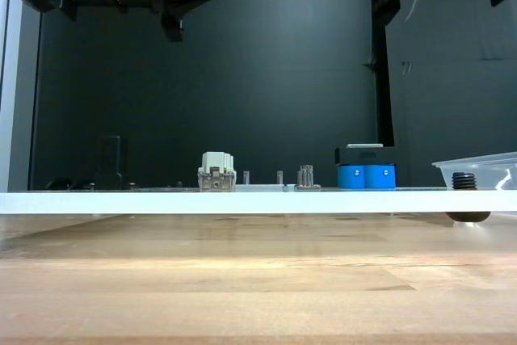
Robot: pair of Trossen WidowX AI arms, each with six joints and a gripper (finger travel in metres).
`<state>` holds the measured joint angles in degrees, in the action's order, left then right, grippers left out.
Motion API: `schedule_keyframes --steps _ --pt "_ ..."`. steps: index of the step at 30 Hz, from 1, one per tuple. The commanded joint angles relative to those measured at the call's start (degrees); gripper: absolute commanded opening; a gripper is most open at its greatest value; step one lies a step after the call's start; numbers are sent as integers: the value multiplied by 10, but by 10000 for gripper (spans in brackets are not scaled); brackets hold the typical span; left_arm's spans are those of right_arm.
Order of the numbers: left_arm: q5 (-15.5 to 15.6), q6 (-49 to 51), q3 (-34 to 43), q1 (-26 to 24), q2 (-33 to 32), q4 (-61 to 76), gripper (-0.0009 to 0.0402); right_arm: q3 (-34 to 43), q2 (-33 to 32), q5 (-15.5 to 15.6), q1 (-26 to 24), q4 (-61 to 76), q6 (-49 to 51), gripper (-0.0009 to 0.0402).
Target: Pick the RJ45 connector and install on the taskboard
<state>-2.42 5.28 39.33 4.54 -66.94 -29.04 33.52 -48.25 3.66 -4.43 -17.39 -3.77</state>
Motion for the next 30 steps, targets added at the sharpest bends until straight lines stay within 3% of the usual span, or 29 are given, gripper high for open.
schedule_keyframes --steps 1,7,16,19,30 --pt "-1 0 0 0 5 0 -1 -11 0 -2 -10 -3 -3 0" --pt "-2 1 0 2 5 2 -1 -26 0 -14 -19 -23 -16 0" --pt "-1 2 0 2 5 4 0 -28 0 -9 -19 -23 -8 0" --pt "-2 2 -1 2 5 5 0 -28 0 6 -19 -23 -7 0" --pt "-1 2 -9 2 5 0 0 -28 0 5 -19 -23 -3 0"
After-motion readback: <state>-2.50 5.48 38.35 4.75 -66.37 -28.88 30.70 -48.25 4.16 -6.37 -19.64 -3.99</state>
